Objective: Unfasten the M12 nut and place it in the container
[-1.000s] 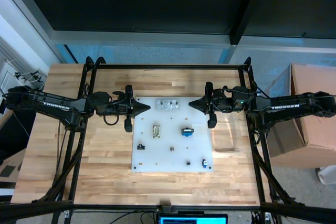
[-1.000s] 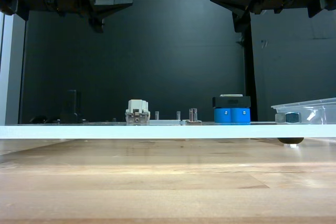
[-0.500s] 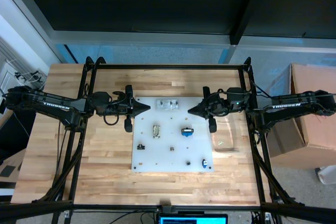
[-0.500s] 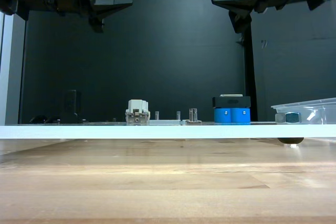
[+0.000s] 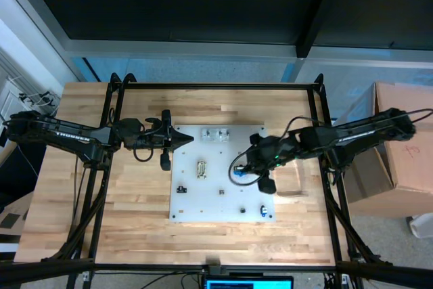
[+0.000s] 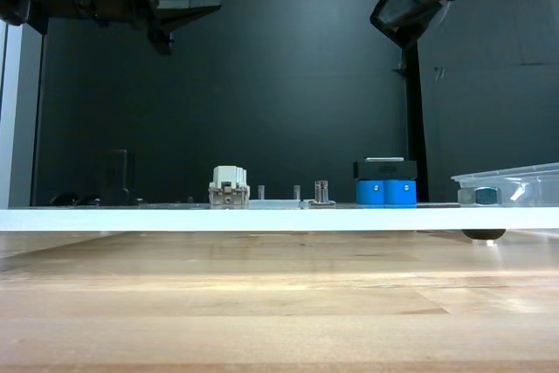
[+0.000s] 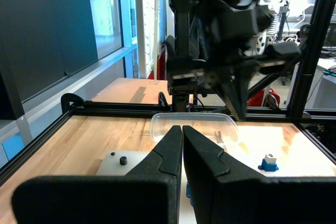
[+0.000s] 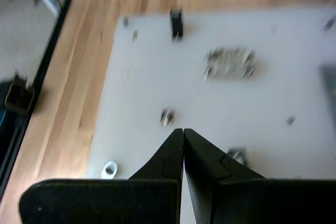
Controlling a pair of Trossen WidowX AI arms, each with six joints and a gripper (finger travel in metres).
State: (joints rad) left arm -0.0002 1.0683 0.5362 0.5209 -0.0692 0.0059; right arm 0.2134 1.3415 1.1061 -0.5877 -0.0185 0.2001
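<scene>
Wooden table (image 5: pixel 135 221), dark backdrop: left end effector (image 5: pixel 189 139) closed at board's (image 5: pixel 203 197) left edge, right end effector (image 8: pixel 183 130) closed above mid-board; I see the nut (image 6: pixel 479 196) on its stud.

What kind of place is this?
Probably a robotics lab: a wooden table in a black frame, a white task board, the left gripper shut at the board's left edge, the right gripper shut over its right half.

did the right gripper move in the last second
Yes. The right gripper swung from the white board's far right edge inward and nearer, tilting down over its right half. The left gripper hangs at the far left edge.
</scene>
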